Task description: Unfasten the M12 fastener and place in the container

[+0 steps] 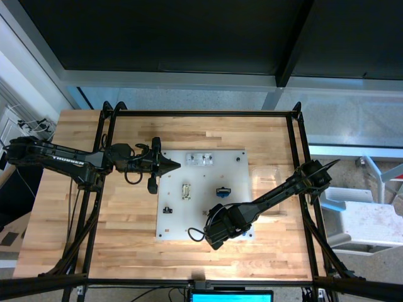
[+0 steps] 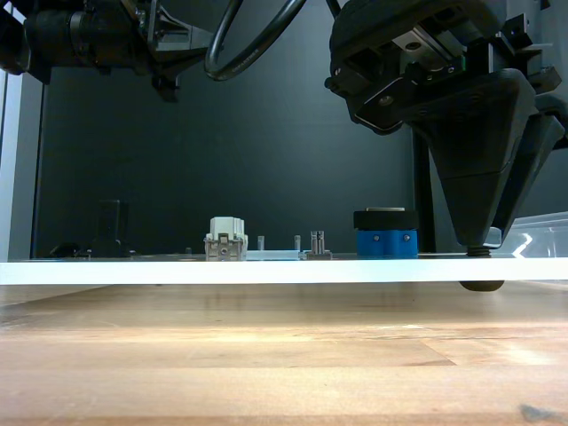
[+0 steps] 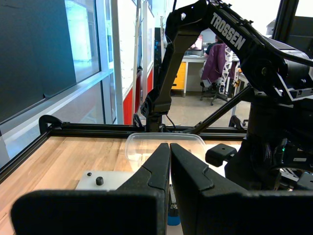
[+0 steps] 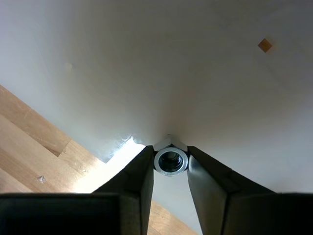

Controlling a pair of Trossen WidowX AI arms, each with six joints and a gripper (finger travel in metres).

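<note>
The right gripper (image 4: 170,154) stood tip-down over the near right part of the white board (image 1: 189,214), its two fingers pressed against opposite sides of the single M12 fastener (image 4: 170,162), a small silver nut whose dark bore faced straight up the wrist camera. In the low view the black ribbed stud (image 2: 480,252) showed just under the fingertips, so the nut looked to be sitting high on its stud rather than lifted free, though the fingers hid the joint itself. What mattered for the coming move was that line: the stud's axis ran upright and the gripper was aligned along it from above, so turning about that axis and then rising straight up seemed the way to free the nut. The container (image 1: 267,185), one clear tray, lay on the wood just off the board's right edge, farther away than the stud and slightly to its right, and it appeared to hold nothing. The right arm was much the nearer to both nut and tray. The left gripper (image 3: 169,145) hung parked over the board's far left edge, pointing right, fingers closed together on nothing. Counted: one nut, one stud, one tray, two grippers.
</note>
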